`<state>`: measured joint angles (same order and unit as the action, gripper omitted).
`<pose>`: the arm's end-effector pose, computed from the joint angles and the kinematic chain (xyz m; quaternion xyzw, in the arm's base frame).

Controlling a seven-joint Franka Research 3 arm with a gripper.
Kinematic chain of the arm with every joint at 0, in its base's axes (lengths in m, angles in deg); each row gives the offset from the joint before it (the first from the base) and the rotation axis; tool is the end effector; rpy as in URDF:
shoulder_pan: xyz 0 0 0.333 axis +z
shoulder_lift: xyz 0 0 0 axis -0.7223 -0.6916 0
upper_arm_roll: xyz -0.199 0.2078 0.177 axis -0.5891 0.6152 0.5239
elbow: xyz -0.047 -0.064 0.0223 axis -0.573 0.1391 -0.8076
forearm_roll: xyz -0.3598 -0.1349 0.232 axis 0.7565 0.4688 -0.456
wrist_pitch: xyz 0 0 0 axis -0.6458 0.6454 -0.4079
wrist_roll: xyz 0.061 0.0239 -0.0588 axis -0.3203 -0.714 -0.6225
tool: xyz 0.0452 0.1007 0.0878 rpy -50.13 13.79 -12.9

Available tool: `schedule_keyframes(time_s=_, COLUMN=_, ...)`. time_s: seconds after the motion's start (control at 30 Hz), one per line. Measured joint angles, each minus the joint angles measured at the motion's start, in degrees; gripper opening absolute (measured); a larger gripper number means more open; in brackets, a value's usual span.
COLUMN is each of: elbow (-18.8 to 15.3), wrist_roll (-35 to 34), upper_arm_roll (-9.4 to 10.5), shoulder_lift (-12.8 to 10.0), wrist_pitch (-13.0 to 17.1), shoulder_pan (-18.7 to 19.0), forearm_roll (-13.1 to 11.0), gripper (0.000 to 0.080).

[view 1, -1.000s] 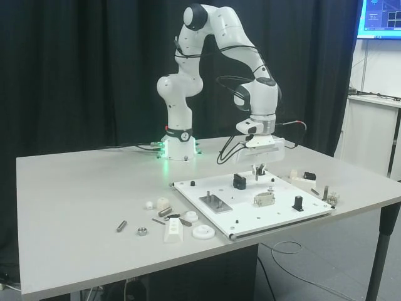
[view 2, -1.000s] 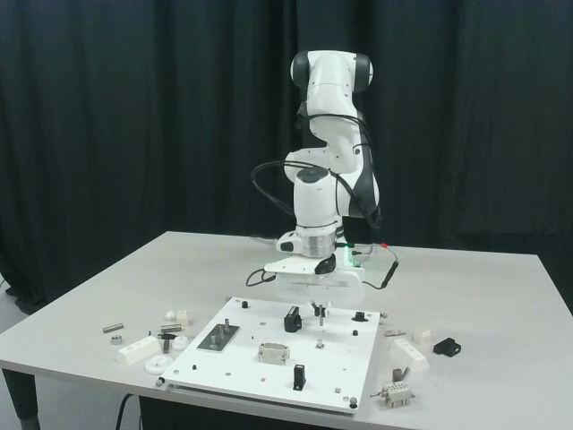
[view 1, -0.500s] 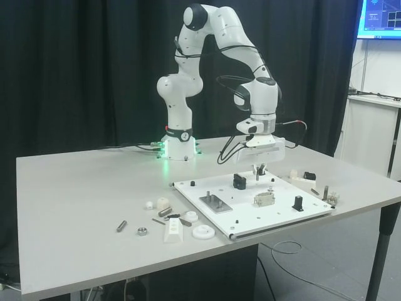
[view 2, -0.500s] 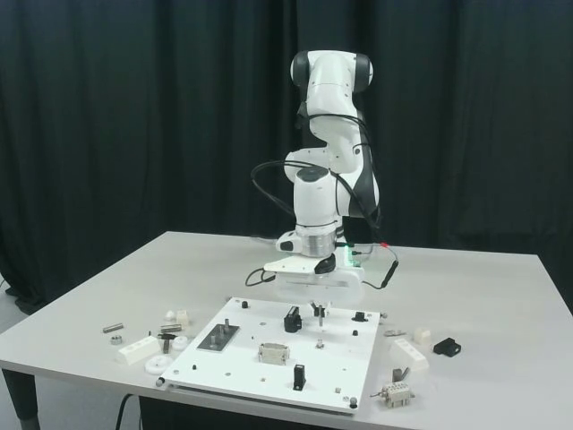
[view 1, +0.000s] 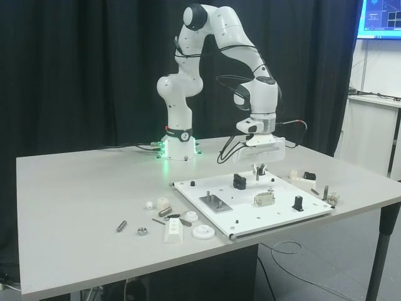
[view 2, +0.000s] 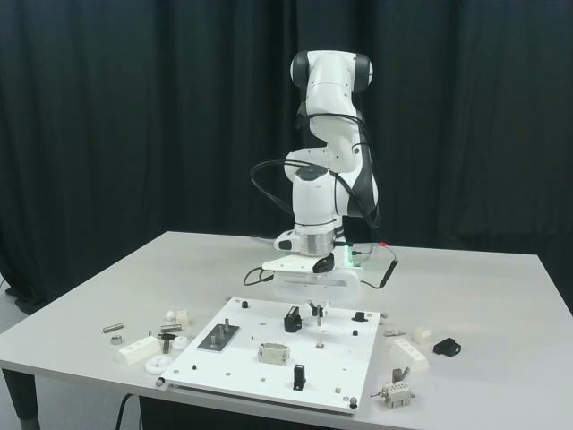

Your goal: Place square peg 2.

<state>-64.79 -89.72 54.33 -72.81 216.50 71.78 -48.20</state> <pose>0.5585 0.0785 0.1827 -0.9119 0.4100 0.0181 0.0080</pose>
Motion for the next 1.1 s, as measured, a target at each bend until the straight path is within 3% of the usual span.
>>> schedule_keyframes(time_s=1.1, elbow=1.0, wrist_roll=0.0, upper_arm_roll=-0.59, shoulder_lift=0.0, wrist_pitch=0.0, shoulder_pan=0.0, forearm_roll=0.9, gripper=0.0067)
